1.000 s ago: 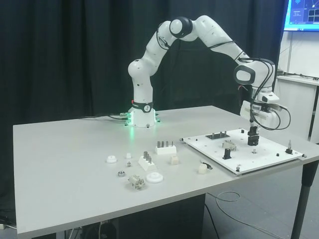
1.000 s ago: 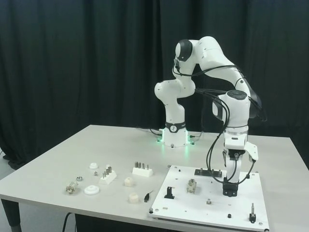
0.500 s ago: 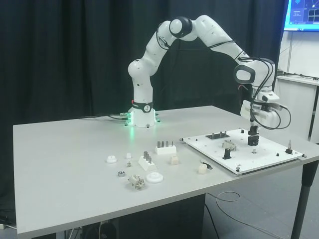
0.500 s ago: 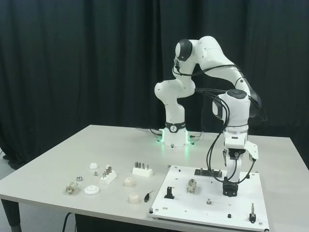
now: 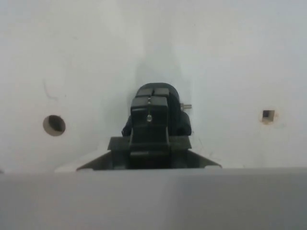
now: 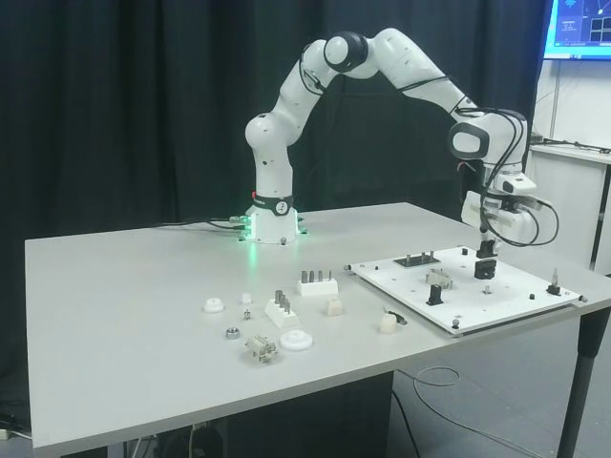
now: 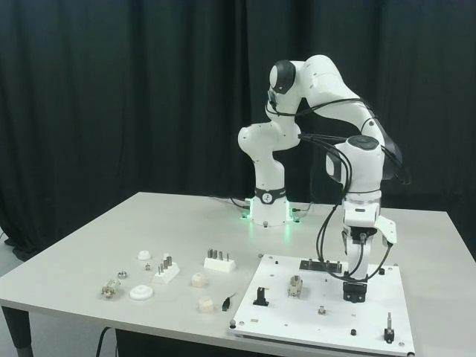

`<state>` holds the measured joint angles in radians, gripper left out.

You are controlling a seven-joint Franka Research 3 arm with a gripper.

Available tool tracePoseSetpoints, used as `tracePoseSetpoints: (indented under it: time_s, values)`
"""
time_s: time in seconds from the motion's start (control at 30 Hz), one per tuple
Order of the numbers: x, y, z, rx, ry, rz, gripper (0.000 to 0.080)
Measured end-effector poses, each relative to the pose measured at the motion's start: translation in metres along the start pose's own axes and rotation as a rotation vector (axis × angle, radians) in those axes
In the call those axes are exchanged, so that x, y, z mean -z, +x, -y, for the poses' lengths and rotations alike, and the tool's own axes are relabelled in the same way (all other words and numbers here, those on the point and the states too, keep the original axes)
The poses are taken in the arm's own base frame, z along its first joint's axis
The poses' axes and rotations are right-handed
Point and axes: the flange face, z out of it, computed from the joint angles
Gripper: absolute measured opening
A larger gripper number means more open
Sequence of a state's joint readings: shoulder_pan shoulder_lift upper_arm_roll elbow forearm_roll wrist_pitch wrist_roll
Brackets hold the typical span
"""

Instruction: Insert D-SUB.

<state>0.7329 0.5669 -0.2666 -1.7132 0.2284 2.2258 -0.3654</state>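
Note:
A black D-SUB plug (image 6: 484, 270) (image 7: 355, 292) stands on the white board (image 6: 516, 296) (image 7: 297, 327) at the table's right side. My gripper (image 6: 486, 252) (image 7: 351, 279) hangs just above the plug, pointing straight down. In the wrist view the gripper (image 5: 150, 117) shows as two black fingertips pressed together, shut, with a thin seam between them. The wider plug body (image 5: 181, 122) sits behind them, with a small screw at its side. Nothing shows between the fingers. The plug's underside and its socket are hidden.
The board also carries a black bracket (image 6: 434, 295), a metal connector (image 6: 439, 279), a black strip with pegs (image 6: 418, 259) and a small post (image 6: 553, 283) near its edge. Loose white and metal parts, such as a gear (image 6: 297, 341), lie on the grey table to the left.
The arm's wrist has risen a little, so the gripper now sits slightly higher above the black plug. The plug has stayed in place on the board.

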Motion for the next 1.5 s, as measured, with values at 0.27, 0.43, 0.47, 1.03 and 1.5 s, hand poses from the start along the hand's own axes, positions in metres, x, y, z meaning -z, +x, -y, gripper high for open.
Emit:
tracePoseSetpoints:
  time_s: [0.27,0.43,0.47,1.03,1.5]
  values:
    - [0.0004,-0.0009,-0.0039,-0.001,-0.002,0.000,0.0153]
    - [-0.0005,-0.0014,-0.0059,-0.002,-0.002,0.001,0.0153]
    - [-0.0007,-0.0015,-0.0061,-0.002,-0.002,0.001,0.0153]
    - [-0.0050,-0.0011,-0.0067,0.004,0.003,-0.001,0.0153]
    - [-0.0054,-0.0004,-0.0022,0.009,0.009,0.000,0.0153]
